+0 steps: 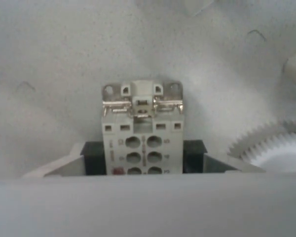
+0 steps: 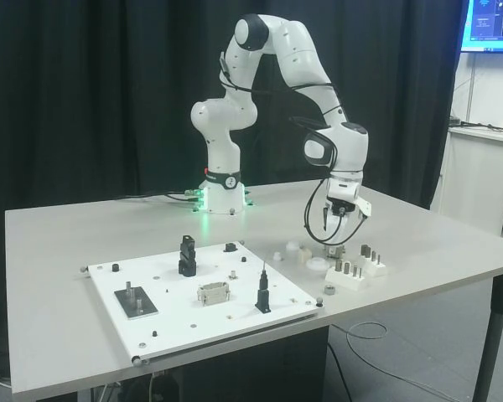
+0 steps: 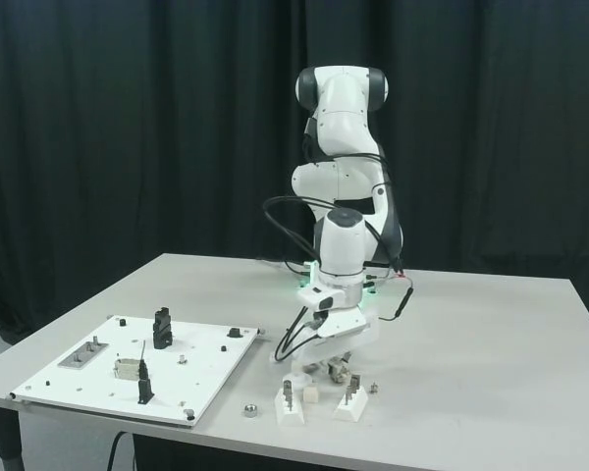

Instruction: Place waterproof.

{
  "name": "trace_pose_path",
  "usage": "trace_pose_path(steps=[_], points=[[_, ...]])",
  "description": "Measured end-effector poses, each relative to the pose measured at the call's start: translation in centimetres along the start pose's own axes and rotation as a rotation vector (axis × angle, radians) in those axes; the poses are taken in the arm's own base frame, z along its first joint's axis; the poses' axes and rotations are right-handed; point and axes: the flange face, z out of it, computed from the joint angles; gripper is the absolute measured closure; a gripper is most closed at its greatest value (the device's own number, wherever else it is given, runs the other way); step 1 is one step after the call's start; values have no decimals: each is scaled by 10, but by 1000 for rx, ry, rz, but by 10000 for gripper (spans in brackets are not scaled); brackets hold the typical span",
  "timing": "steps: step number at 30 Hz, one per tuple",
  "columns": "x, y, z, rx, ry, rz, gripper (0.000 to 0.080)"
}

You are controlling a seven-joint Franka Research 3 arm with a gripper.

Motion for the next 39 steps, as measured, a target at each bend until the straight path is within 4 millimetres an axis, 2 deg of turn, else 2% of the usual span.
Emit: trace_pose_path(steps=[6,15,24,39], points=[[6,8,-6,-27,-11,-13,489],[22,22,-29,-69,-40,-43,489],[34,27,-47,-78,-63,-49,489],[32,22,-48,-77,-84,-55,489]])
